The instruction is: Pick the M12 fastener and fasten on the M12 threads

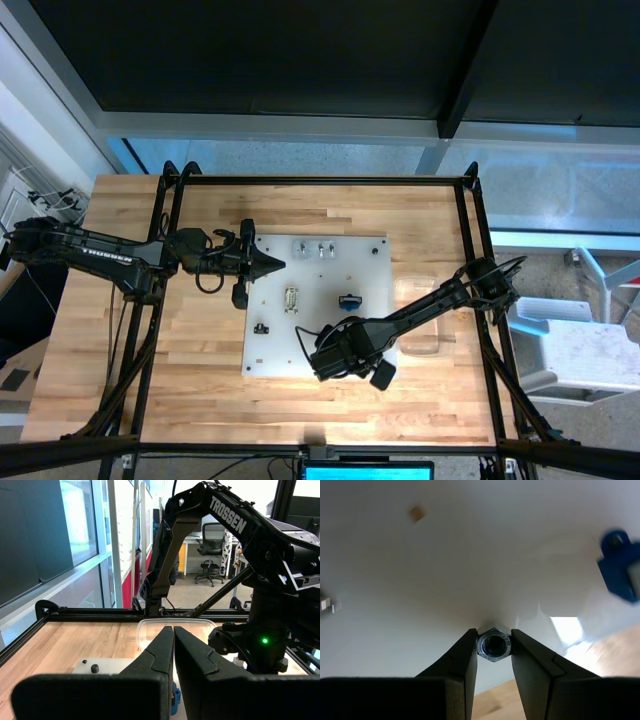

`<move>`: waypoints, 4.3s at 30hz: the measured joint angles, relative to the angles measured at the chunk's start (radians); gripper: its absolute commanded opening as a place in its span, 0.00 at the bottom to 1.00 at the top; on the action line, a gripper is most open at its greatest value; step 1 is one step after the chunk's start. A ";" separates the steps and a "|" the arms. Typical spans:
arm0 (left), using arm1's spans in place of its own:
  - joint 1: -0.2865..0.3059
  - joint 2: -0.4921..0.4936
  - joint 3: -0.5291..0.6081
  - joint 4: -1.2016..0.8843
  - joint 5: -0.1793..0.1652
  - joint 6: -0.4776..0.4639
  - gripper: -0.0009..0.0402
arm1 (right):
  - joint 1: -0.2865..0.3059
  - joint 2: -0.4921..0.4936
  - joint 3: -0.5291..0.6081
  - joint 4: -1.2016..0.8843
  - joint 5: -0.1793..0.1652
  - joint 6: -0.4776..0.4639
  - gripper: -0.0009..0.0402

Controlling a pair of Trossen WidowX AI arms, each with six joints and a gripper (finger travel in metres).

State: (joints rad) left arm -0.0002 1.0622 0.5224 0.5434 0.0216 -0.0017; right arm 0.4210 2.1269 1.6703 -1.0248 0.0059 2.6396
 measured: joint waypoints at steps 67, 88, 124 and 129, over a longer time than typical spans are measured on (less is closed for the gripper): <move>0.000 0.000 0.000 0.001 0.000 0.000 0.02 | 0.007 -0.020 -0.003 0.016 0.002 0.502 0.47; 0.000 0.000 0.000 0.001 0.000 0.000 0.02 | 0.011 -0.195 -0.001 0.009 -0.052 0.359 0.47; 0.000 0.000 0.000 0.000 0.000 0.000 0.02 | 0.012 -0.197 -0.018 -0.140 0.029 -1.706 0.47; 0.000 0.000 0.000 0.000 0.000 0.000 0.02 | 0.011 -0.195 -0.019 -0.128 0.033 -1.934 0.44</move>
State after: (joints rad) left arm -0.0002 1.0622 0.5224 0.5438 0.0216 -0.0021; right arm 0.4316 1.9316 1.6508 -1.1530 0.0387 0.7052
